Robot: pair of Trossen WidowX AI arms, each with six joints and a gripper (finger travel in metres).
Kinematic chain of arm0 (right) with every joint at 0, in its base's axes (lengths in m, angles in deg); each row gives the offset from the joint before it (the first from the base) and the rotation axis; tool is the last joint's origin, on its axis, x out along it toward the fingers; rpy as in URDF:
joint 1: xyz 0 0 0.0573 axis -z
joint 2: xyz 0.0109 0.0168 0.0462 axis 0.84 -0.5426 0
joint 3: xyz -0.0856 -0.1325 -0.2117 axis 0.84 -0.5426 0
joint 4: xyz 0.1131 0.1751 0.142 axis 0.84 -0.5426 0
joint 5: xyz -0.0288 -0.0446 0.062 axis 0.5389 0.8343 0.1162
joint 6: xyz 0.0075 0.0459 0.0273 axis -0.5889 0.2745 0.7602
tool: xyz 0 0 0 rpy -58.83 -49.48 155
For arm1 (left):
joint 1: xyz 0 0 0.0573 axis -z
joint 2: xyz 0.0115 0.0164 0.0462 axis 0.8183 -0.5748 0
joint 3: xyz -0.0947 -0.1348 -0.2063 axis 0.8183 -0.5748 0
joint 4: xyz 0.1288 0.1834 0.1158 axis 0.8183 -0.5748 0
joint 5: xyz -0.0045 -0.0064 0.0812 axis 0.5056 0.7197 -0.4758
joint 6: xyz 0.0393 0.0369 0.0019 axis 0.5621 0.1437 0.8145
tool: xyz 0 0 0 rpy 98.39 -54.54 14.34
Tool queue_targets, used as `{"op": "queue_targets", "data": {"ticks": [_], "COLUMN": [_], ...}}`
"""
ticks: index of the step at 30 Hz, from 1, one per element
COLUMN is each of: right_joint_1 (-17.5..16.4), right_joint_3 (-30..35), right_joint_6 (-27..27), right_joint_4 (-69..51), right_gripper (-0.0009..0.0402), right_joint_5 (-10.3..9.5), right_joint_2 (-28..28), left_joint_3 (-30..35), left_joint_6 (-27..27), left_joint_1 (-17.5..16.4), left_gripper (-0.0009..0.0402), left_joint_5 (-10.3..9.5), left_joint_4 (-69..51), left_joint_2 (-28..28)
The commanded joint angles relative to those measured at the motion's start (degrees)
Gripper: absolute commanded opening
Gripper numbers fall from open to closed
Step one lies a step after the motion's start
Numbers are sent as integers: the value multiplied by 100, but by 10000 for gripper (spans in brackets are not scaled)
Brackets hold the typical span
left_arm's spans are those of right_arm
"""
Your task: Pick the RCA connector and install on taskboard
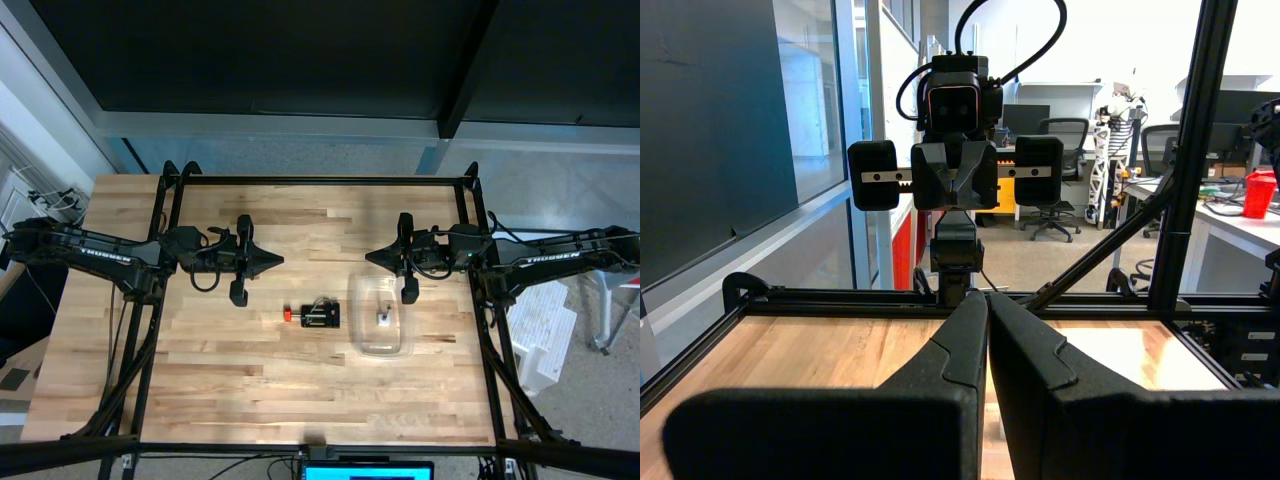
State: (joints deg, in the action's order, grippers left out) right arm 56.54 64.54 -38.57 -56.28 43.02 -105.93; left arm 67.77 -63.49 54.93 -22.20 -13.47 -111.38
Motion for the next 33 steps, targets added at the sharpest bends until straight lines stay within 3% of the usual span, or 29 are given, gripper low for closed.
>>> {"op": "queue_targets", "data": {"ticks": [1, 23, 33], "right_joint_1": [-4, -20, -190], "right_joint_3": [2, 11, 914], "right_joint_6": [2, 68, 175], "right_joint_4": [2, -39, -2723], "right_gripper": [0, 0, 0], "right_joint_5": [0, 2, 0], "right_joint_2": [0, 55, 153], "left_joint_3": [0, 0, 0], "left_joint_6": [-2, 0, 0], "left_joint_1": [-2, 0, 0], "left_gripper": [0, 0, 0], "left_joint_5": [2, 0, 0], "left_joint_4": [0, 0, 0], "left_joint_2": [-2, -2, -2]}}
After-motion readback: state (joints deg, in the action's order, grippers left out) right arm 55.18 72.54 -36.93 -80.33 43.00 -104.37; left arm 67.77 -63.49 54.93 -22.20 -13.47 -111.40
